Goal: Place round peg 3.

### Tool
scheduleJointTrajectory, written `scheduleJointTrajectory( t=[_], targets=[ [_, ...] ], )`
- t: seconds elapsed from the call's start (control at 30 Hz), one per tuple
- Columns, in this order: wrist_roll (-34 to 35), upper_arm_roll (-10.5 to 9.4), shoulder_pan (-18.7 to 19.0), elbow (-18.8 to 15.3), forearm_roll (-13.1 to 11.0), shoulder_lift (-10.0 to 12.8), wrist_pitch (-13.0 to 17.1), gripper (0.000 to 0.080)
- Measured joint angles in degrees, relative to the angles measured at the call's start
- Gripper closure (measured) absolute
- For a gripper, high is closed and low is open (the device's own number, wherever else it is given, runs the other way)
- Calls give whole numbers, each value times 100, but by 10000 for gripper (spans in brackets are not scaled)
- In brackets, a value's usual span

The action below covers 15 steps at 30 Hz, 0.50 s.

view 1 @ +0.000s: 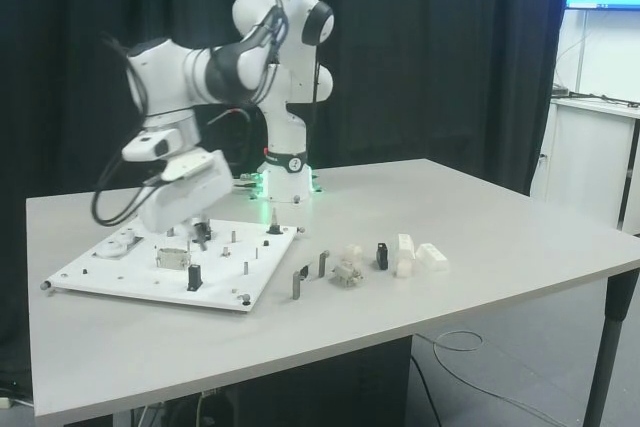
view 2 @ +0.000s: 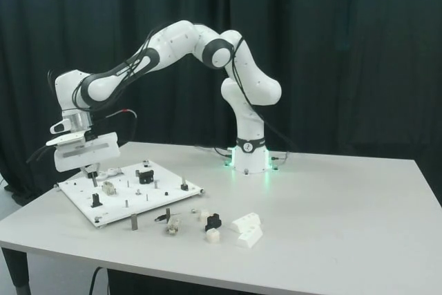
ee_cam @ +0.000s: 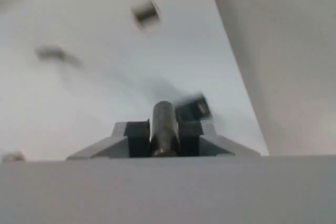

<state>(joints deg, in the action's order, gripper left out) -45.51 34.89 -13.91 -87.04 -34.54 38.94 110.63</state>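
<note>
Black curtains hang behind my grey table [view 1: 480,237]; the pincer [ee_cam: 164,139] is clamped on a round peg [ee_cam: 164,124], with the white board [view 2: 166,195] just below it.

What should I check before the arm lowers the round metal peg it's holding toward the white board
1. Peg gripped: ok, the round metal peg sits clamped in the black two-finger gripper.
2. Peg upright: ok, hanging roughly vertical.
3. Gripper over the flat white assembly board: ok.
4. Target hole lined up: cannot tell.
5. Path clear of the board's small black fixtures: cannot tell.
</note>
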Motion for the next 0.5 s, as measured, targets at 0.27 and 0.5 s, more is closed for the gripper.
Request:
scheduleJointTrajectory(
  t=[0.27, 0.5],
  targets=[
    [620, 7, 535, -24, 2, -152, -121, 692],
    [1184, 40, 1003, -43, 37, -221, -186, 692]
  ],
)
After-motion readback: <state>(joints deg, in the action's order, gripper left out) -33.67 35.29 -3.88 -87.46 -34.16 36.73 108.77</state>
